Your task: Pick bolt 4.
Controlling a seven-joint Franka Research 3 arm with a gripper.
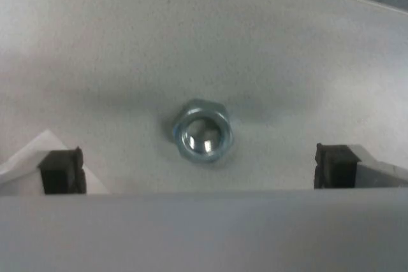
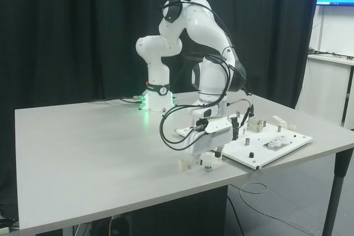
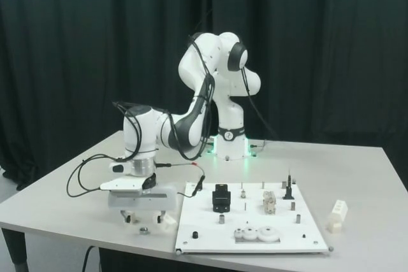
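Fingertips hanging spread wide, straddling the hex nut.
Gripper is lining up the pick; next it likely needs lowering onto the grey table and closing.

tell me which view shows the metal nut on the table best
The wrist view: the nut lies large and centred between the open gripper fingers. Both room views show it only as a tiny speck under the gripper.

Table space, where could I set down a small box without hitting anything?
The grey table shows a wide bare stretch between the arm's base and its near edge. It is crowded near the gripper, hanging low over the nut, and on the white board carrying small parts beside it.
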